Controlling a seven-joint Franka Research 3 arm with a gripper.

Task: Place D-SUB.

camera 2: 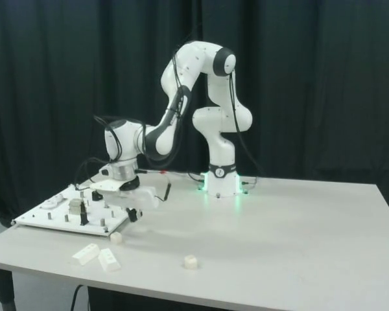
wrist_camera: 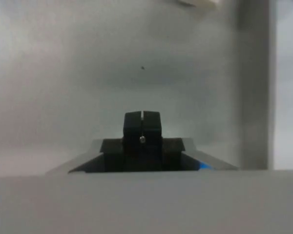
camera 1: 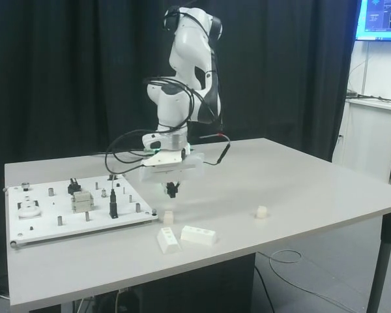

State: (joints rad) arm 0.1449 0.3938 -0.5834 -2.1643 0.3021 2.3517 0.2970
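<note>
The white arm (camera 2: 181, 84) hangs low over the grey table (camera 1: 300, 182), just beside the white board (camera 1: 45, 222); the gripper (wrist_camera: 142, 127) has its two black fingers pressed together, holding nothing; I cannot tell which piece is the D-SUB

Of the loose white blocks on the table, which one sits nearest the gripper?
The small white cube just off the white board's corner, almost under the gripper. The two long blocks lie nearer the table edge; another cube sits apart.
</note>
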